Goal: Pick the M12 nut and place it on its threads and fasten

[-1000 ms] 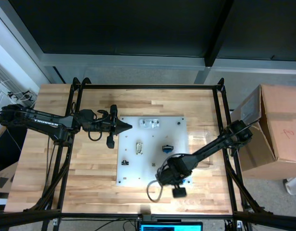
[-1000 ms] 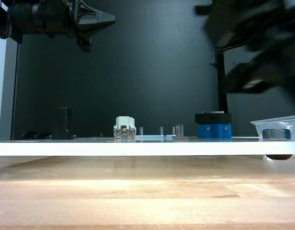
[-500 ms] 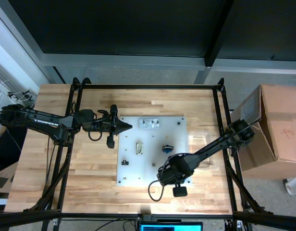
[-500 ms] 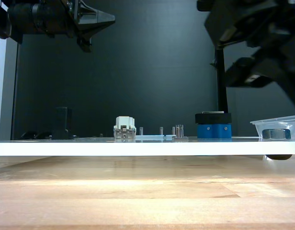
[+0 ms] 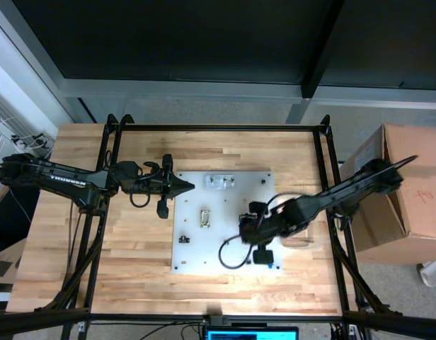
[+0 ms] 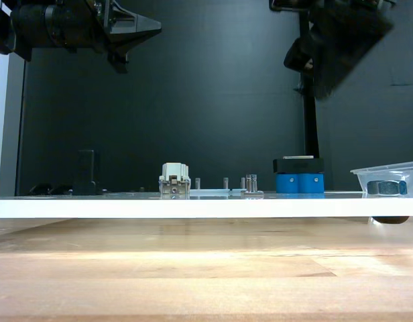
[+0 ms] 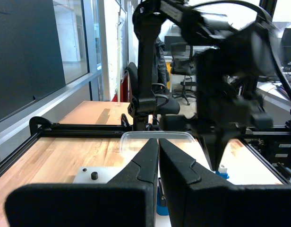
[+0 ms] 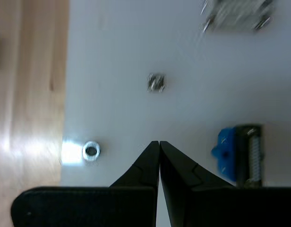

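Small silver hexagonal nut low at the near right end of the white board, free of both grippers and in line with the clear plastic tray; on its stud or in the tray, impossible to tell, that spot hidden from above by the right arm. Black right gripper pinched closed on nothing above mid-board, probably to stand clear of the nut; black left gripper closed and empty, high at the board's left edge.

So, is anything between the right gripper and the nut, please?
Nothing visible: the nut seems on its stud by the board edge, bare board between it and the shut right gripper above. Left gripper hangs at the board's left.
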